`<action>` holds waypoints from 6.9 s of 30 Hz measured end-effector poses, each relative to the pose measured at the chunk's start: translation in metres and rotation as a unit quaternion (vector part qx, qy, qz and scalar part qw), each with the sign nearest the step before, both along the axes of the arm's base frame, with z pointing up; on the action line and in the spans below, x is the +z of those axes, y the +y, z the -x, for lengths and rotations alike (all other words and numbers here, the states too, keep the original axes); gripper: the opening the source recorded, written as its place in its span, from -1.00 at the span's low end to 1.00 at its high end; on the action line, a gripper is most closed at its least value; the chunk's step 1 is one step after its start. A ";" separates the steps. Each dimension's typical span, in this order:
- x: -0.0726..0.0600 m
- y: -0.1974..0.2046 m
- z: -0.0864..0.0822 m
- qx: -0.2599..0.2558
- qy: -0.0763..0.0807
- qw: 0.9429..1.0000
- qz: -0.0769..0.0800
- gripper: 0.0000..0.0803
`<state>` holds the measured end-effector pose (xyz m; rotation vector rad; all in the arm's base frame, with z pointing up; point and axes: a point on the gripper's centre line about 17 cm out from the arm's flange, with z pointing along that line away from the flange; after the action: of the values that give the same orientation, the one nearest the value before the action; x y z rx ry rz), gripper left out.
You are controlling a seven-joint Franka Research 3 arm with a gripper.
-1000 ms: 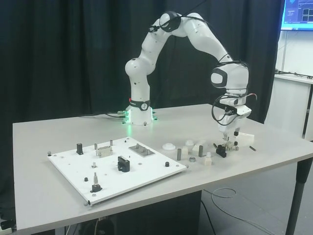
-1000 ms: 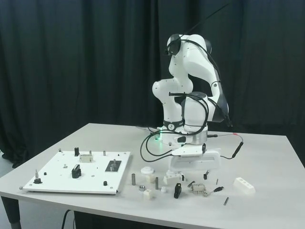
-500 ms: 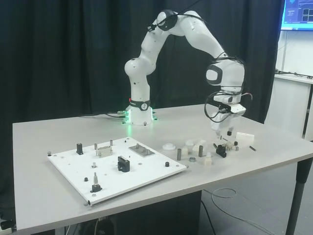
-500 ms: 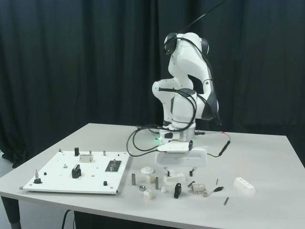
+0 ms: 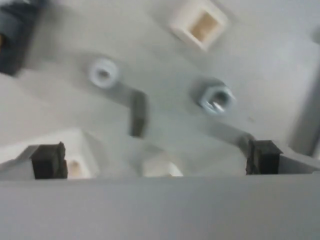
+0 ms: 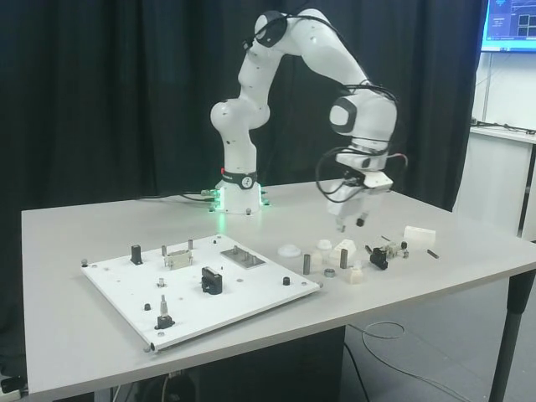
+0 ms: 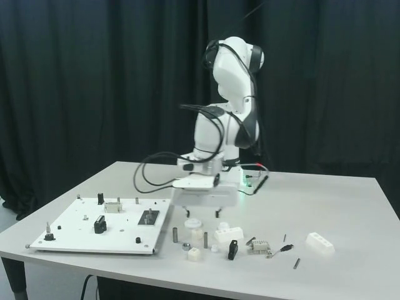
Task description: Remove square peg 3.
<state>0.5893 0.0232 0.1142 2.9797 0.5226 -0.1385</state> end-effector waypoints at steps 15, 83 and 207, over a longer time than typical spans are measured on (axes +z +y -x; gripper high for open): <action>0.008 -0.112 0.041 0.005 0.033 0.999 -0.002 0.99; -0.045 -0.392 0.241 -0.016 0.018 0.999 -0.023 0.99; -0.082 -0.402 0.223 -0.044 -0.024 0.997 -0.063 -0.82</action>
<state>0.3666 -0.3790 0.0325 3.1207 0.4108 -0.0441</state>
